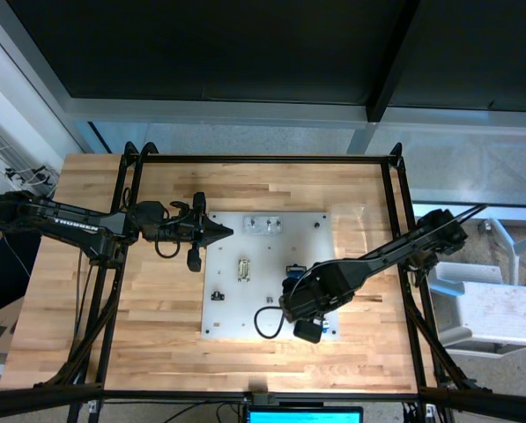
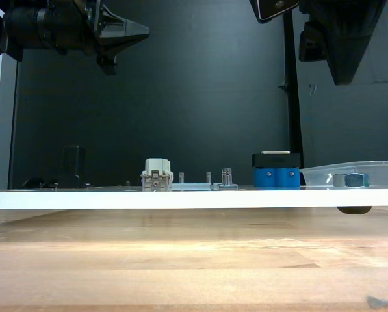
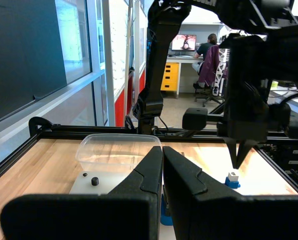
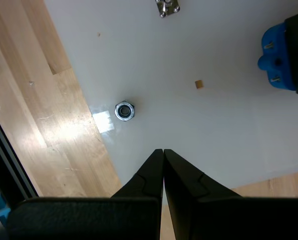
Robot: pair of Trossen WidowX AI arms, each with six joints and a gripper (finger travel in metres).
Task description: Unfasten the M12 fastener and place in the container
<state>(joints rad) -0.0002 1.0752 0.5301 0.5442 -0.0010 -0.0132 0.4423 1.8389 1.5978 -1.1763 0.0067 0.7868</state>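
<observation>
M12 fastener point(image 4: 124, 110) sits on its stud near the edge of the white board point(image 4: 198, 125); right hand point(image 4: 162, 151) hovers above, closed and empty, likely lining up; left hand point(image 1: 230, 232), closed, empty, parks clear at the board's left edge

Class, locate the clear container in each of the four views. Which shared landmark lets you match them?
High view: the container lies beside the white board's far right corner.
Low view: far right, behind the nut.
Left wrist view: straight beyond the left gripper, which is raised at the board's left edge.
Right wrist view: absent; the right gripper hangs above the board near the nut.
Shared landmark: the white board.
</observation>
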